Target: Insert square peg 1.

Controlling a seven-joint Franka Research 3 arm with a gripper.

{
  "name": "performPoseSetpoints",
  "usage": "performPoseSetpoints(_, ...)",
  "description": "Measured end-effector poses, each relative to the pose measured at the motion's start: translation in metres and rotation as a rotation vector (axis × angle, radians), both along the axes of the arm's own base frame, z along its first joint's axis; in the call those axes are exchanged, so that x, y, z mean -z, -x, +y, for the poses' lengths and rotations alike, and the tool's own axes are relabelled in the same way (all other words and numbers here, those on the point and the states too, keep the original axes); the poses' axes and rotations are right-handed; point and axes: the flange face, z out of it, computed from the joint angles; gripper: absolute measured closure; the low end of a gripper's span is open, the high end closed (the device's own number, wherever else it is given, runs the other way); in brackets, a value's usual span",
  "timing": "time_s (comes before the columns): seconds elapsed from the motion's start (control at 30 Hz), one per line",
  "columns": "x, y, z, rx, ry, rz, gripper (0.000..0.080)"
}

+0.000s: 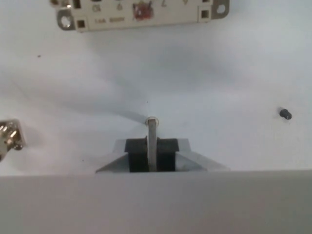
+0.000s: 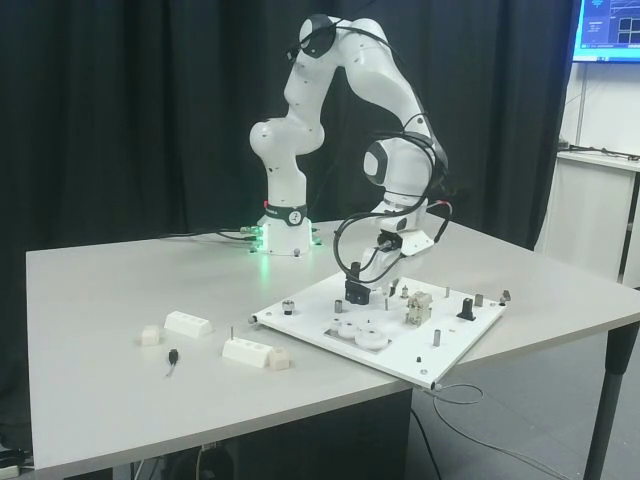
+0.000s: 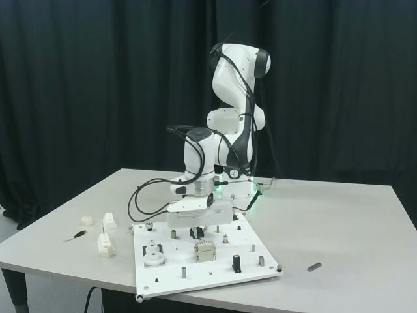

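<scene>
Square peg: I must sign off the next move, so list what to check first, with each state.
1. Square peg clamped in the tool: ok, the black pads sit on both of its sides.
2. Peg held straight, pointing at the white board: ok.
3. Peg tip over its hole: cannot tell, no hole shows beneath it.
4. Connector block apart from the peg: ok.
5. Small black stud off the path: ok.
6. Tool low above the board: ok in both room views.
</scene>
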Motion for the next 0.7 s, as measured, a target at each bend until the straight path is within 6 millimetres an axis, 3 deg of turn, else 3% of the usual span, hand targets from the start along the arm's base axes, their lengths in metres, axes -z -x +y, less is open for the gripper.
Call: performPoseSetpoints(0.7, -0.0011, -0.0033, 0.0017, 0.058, -0.012, -0.033, 0.0768)
